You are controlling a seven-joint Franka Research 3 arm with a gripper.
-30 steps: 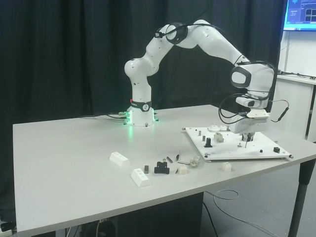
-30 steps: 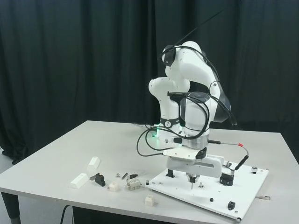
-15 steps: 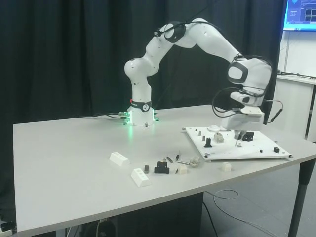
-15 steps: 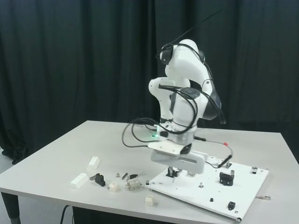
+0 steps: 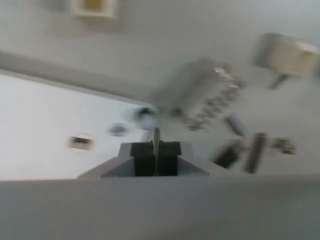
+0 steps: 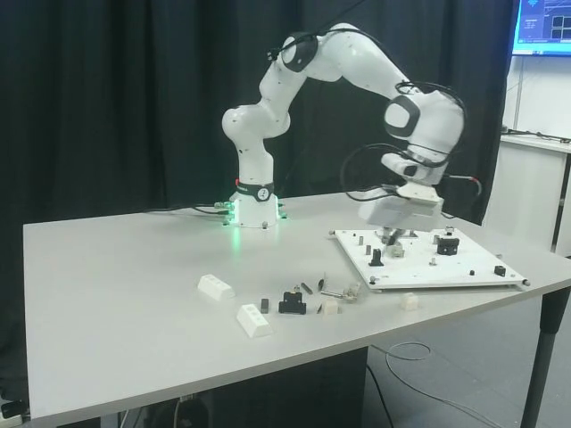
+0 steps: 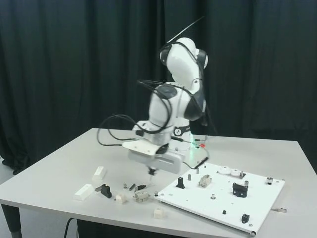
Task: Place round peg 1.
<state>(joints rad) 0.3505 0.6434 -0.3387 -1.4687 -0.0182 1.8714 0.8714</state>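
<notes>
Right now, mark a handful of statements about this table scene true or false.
1. The pincer grips a thin peg. True.
2. The white board lies on the floor. False: it lies on the grey table.
3. A green light glows at the arm's base. True.
4. The pincer touches the two white blocks. False: it hangs in the air near the board's edge, apart from them.
</notes>
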